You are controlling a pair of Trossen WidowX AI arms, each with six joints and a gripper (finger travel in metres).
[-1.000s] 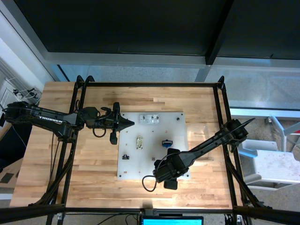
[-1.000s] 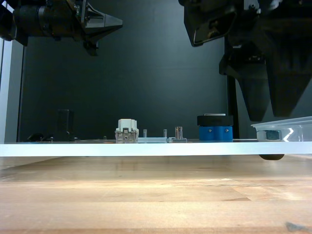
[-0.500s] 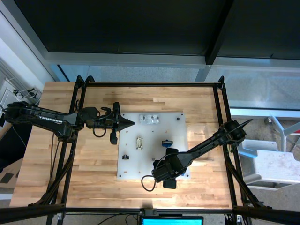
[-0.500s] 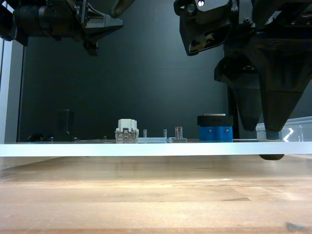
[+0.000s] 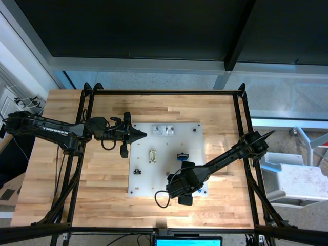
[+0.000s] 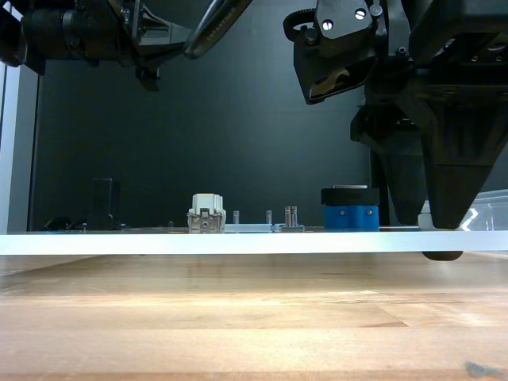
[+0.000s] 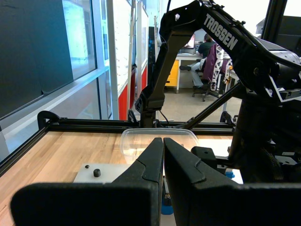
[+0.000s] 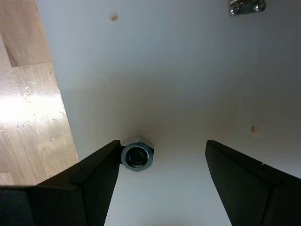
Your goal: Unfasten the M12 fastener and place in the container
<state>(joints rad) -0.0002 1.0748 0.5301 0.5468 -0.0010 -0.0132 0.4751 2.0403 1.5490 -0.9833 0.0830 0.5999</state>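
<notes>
The M12 fastener (image 8: 137,156), a small silver hex nut with a dark bore, stands on the white board (image 8: 188,70) close to its wooden-table edge, not in the container. My right gripper (image 8: 163,145) is open around it, and the nut lies right against one finger (image 8: 96,183), far from the other. In the low view the right gripper (image 6: 429,222) reaches down to board height and hides the nut and its stud. The container (image 5: 218,147), a clear tray, lies right of the board and looks empty. My left gripper (image 5: 137,135) hovers shut at the board's far left.
A blue-and-black part (image 6: 350,208), a white connector (image 6: 205,214) and a small silver post (image 6: 290,216) stand mid-board. The black frame rails (image 5: 241,118) run around the table. The right arm (image 5: 225,159) crosses over the container's near side.
The right gripper has dropped from above the board down to board height, its open fingers now straddling the nut and hiding it in the low view. The left arm has not moved.
</notes>
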